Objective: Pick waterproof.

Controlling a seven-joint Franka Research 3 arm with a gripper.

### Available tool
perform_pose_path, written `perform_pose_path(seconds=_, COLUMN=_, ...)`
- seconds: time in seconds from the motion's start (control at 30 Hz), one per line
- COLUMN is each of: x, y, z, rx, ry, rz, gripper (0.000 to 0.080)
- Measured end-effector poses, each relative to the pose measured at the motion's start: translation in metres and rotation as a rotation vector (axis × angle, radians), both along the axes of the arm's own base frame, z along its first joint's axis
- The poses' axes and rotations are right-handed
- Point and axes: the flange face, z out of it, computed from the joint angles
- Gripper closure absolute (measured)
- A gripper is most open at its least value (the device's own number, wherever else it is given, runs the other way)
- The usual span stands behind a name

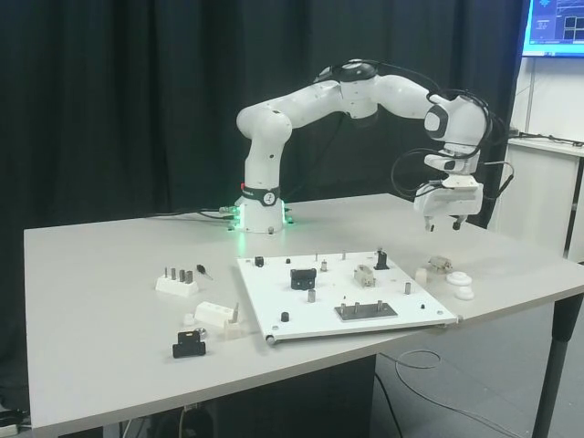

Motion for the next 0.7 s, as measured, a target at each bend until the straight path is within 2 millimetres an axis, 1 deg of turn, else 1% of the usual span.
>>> perform_pose_path(seconds=0.23, x=0.001, y=0.001, z=-0.008, rx=-0.004, ry=-0.011, rz=0.032, gripper=0.0003)
perform_pose_path(seconds=0.7, x=0.001, y=0.007, z=-0.046, rx=0.013, ry=-0.001, rz=0.052, gripper=0.0003)
